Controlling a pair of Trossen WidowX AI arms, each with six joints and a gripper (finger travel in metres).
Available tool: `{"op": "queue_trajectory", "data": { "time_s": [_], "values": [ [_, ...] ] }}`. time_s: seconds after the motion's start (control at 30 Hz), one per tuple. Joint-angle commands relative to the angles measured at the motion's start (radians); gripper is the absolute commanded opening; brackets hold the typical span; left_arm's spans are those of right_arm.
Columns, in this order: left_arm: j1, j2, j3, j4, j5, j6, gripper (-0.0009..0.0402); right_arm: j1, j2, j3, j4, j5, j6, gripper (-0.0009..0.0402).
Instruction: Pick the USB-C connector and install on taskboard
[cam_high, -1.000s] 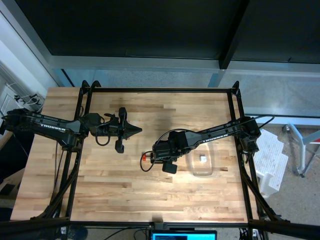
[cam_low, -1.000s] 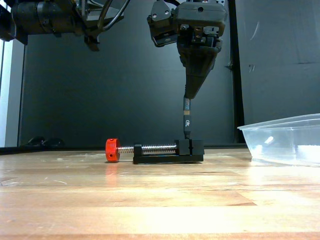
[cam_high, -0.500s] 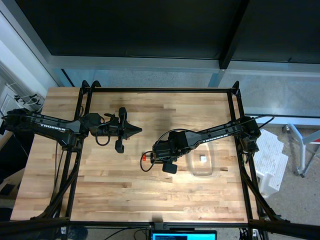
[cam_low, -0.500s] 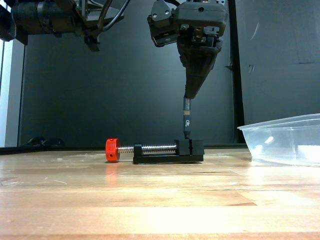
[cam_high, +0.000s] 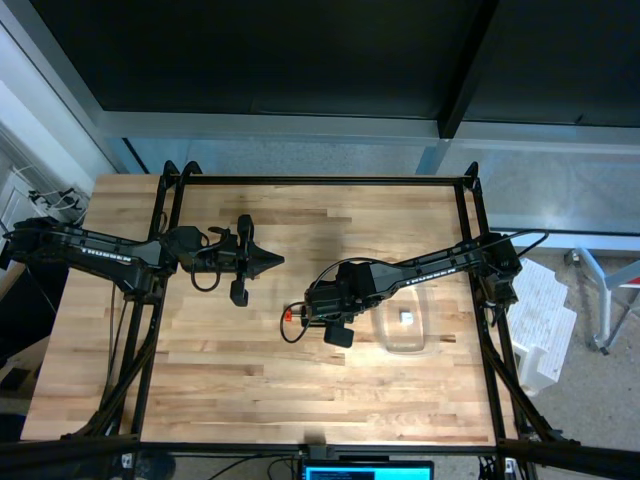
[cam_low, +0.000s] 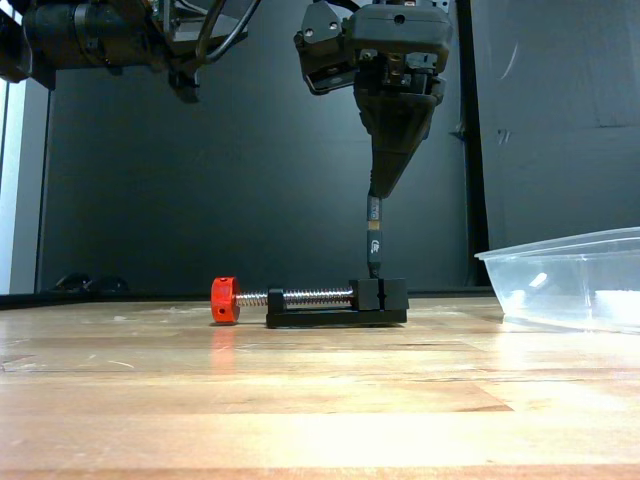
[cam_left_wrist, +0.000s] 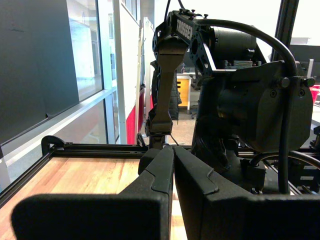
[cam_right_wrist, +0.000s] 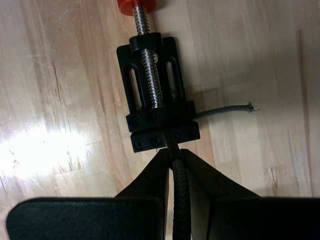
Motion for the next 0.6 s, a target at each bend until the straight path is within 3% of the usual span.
{"op": "queue_trajectory", "data": {
  "time_s": [0.03,0.6],
  "values": [
    [0.000,0.000,0.000,0.000,0.000,0.000,0.0000,0.000,0.004,0.000,0.006,0.001,-0.003,0.0000],
    [0.000,0.000,0.000,0.000,0.000,0.000,0.0000,0.000,0.002,0.000,-0.003,0.001,-0.018,0.0000]
  ]
}}
